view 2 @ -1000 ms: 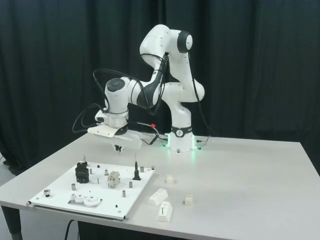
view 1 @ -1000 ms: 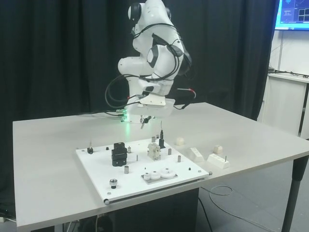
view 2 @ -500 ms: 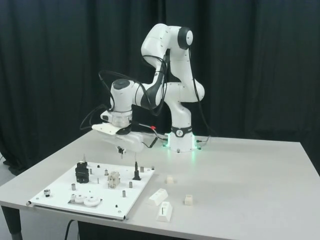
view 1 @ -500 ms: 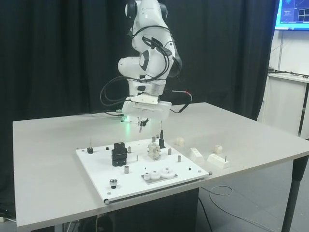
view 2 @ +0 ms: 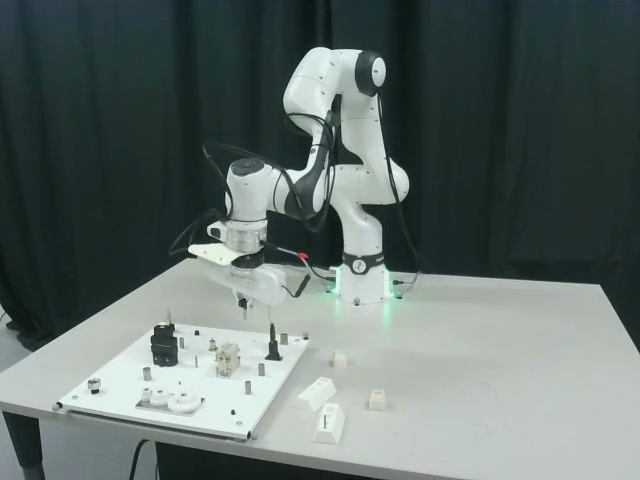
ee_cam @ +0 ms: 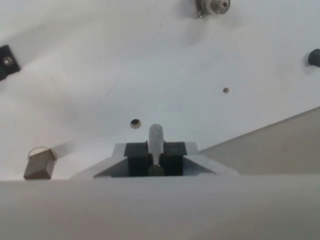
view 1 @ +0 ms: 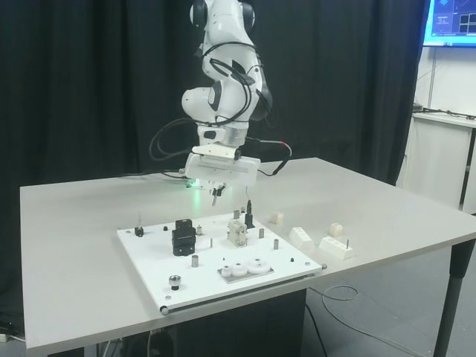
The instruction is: Insert round peg 2.
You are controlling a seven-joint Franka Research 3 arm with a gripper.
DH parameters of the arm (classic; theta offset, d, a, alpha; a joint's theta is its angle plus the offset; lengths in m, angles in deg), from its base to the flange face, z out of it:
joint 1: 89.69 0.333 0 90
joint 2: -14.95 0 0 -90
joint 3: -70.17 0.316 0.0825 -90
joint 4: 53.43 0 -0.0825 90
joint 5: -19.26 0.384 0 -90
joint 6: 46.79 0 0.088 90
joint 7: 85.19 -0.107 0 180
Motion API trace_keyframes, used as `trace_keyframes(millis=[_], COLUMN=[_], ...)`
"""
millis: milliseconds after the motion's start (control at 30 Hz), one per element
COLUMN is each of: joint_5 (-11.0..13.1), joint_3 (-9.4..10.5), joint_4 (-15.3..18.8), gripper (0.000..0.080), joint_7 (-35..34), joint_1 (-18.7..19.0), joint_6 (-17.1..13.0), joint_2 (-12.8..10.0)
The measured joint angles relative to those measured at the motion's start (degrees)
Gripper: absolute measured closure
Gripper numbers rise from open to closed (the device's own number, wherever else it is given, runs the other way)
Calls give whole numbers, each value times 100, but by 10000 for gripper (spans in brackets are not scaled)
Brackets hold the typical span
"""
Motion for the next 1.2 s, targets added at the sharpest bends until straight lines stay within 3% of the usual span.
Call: trace_keyframes(millis=[367, 700, 1200], joint_5=[2, 103, 901], joint_3=[-117, -216, -352], joint_4=[298, 630, 850], gripper=[743, 743, 743], joint_7=[-220, -516, -635], joint_1=[0, 0, 0], joint_6=[-181, -687, -1092], joint_2=[167, 257, 255])
